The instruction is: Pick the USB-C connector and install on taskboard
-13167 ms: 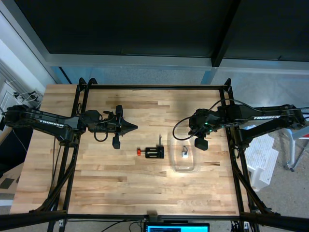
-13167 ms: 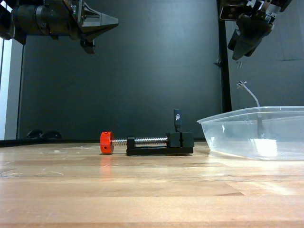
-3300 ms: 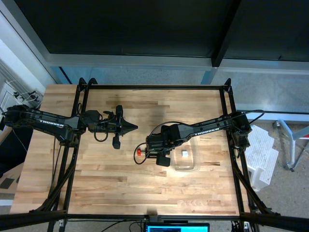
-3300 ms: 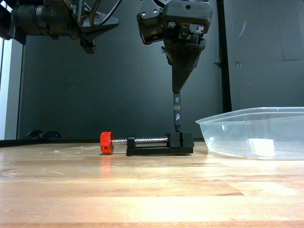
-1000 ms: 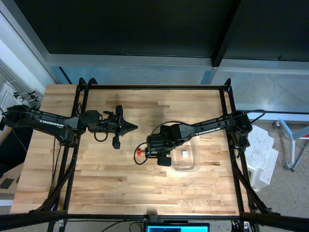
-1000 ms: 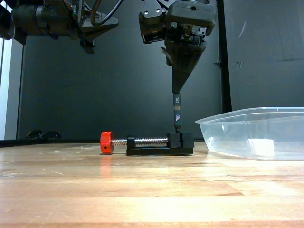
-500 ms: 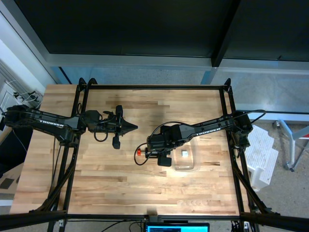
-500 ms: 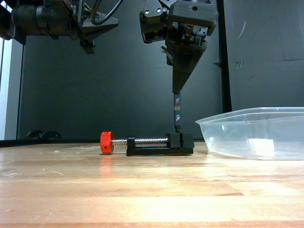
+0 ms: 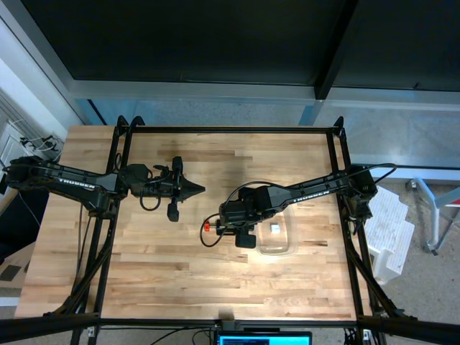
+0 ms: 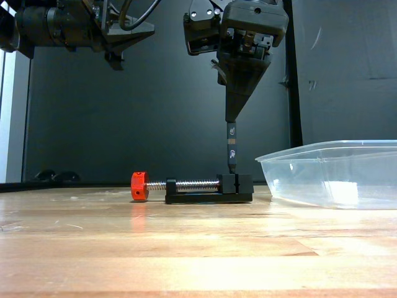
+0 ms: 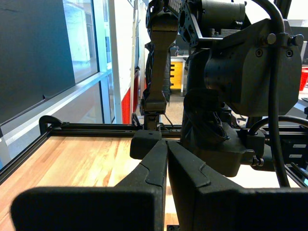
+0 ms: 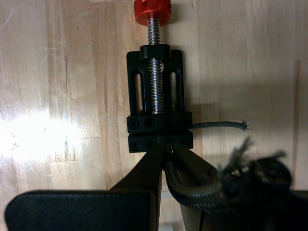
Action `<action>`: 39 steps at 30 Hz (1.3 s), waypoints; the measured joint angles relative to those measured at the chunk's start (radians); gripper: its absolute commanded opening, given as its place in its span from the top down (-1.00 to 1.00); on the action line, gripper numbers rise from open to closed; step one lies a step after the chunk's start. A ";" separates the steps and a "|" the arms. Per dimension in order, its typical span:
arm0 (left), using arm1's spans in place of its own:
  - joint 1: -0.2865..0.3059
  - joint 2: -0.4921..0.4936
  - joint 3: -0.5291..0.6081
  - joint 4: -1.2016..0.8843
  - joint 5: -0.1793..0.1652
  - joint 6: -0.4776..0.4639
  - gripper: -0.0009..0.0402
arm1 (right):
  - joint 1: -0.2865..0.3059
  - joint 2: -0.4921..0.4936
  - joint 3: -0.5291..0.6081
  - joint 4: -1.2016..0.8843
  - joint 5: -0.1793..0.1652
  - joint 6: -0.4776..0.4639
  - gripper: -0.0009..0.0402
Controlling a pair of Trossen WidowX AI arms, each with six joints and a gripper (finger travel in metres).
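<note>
Where your right gripper [image 10: 231, 118] hangs point-down over the taskboard [image 10: 208, 189], its fingertips are pinched on the top of the USB-C connector [image 10: 231, 132]. The connector is a slim dark plug with a pale mark. It stands upright, end to end on the thin dark upright part [image 10: 231, 158] at the board's right end. From the wrist camera the fingers [image 12: 149, 161] converge at the board's clamp bars, and a braided dark cable [image 12: 219, 125] with a frayed tip trails beside them.

Just right of the board sits a clear tray [image 10: 329, 180] holding a small white square piece [image 9: 274, 228]; nothing lies between tray and board. Your left gripper [image 10: 149, 28] is parked high and well to the left, its fingers pressed together on nothing.

The board is matte black and slotted, with a bright threaded screw [image 10: 192, 184] running left to a red-orange knob [image 10: 139, 185]. The table [image 10: 186, 248] is pale planked wood, and the tray is thin glossy plastic.
</note>
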 measured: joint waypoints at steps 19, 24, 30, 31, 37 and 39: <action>0.000 0.000 0.000 0.000 0.000 0.000 0.96 | 0.002 -0.020 -0.019 0.010 0.022 -0.014 0.96; 0.000 0.000 0.000 0.000 0.000 0.000 0.96 | 0.002 -0.031 -0.021 0.007 0.019 -0.011 0.96; 0.000 0.000 0.000 0.000 0.000 0.000 0.96 | 0.002 -0.045 -0.023 -0.002 0.014 -0.011 0.96; 0.000 0.000 0.000 0.000 0.000 0.000 0.96 | 0.002 -0.047 -0.023 0.000 0.014 -0.011 0.96; 0.000 0.000 0.000 0.000 0.000 0.000 0.96 | 0.002 -0.058 -0.022 0.006 0.019 -0.011 0.96; 0.000 0.000 0.000 0.000 0.000 0.000 0.96 | 0.002 -0.058 -0.022 0.006 0.019 -0.011 0.96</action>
